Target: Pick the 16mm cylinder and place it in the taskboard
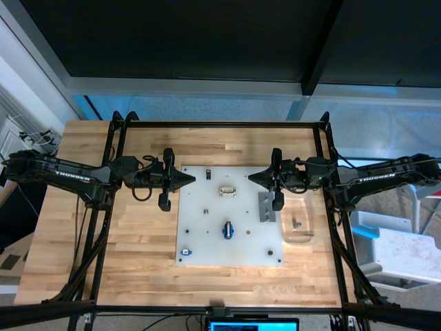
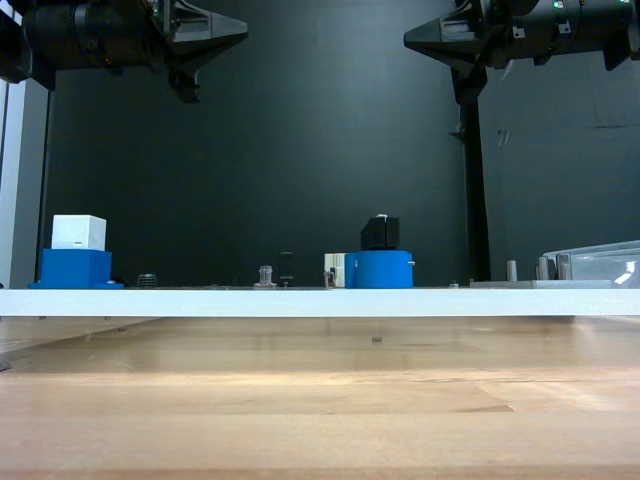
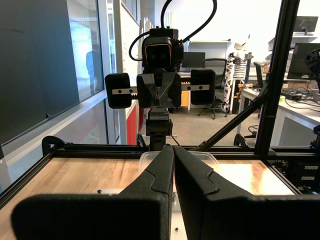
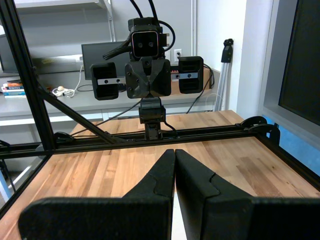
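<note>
Currently both arms hang level above the plank-jointed wooden table (image 1: 138, 234), pointing inward at each other. The black left gripper (image 1: 193, 178) hovers over the far left part of the taskboard (image 1: 207, 238), a large white square plate, matt and drilled with small holes. Its two wedge-shaped fingers (image 3: 155, 175) are pressed together with nothing between them. The black right gripper (image 1: 251, 178) hovers over the board's far right part, its fingers (image 4: 155, 185) likewise closed flat against each other and empty.

On the plate stand a rectangular grey metal block (image 1: 267, 205), a rounded blue upright part (image 1: 228, 229) and a beige connector (image 1: 227, 190). Just beside the plate's right edge lies a small clear plastic tray (image 1: 298, 241) with rounded corners. The 16mm cylinder (image 1: 295, 223), a tiny short grey metallic peg, appears to sit inside that tray, though it is too small to confirm its shape. It lies well apart from both grippers.
</note>
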Tool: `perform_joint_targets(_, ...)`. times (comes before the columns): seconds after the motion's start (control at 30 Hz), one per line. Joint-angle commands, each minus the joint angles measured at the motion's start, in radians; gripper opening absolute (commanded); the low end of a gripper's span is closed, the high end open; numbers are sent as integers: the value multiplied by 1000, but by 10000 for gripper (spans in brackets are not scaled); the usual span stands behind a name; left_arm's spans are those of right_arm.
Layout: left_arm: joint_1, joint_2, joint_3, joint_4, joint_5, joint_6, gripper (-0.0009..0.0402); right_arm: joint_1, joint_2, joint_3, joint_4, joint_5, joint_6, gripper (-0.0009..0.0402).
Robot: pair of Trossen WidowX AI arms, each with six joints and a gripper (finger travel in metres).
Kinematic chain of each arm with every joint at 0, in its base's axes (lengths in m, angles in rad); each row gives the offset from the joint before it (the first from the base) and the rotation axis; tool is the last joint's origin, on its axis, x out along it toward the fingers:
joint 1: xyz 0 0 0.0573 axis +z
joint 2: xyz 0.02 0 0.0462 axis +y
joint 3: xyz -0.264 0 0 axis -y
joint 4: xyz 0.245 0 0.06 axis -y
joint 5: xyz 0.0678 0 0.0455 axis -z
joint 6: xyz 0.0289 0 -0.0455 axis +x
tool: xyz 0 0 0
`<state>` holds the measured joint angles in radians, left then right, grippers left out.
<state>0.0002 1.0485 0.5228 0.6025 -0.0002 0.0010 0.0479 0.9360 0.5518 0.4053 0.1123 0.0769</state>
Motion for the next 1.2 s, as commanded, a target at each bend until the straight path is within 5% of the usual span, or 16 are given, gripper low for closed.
perform_joint_targets(0.03,0,0,0,0,0,0,0,0,2,0,0,-1,0,0)
perform_joint_targets(0.4,0,0,0,0,0,0,0,0,2,11,-24,-1,22,0)
perform_joint_targets(1.2,0,0,0,0,0,0,0,12,3,326,-897,-8,67,0)
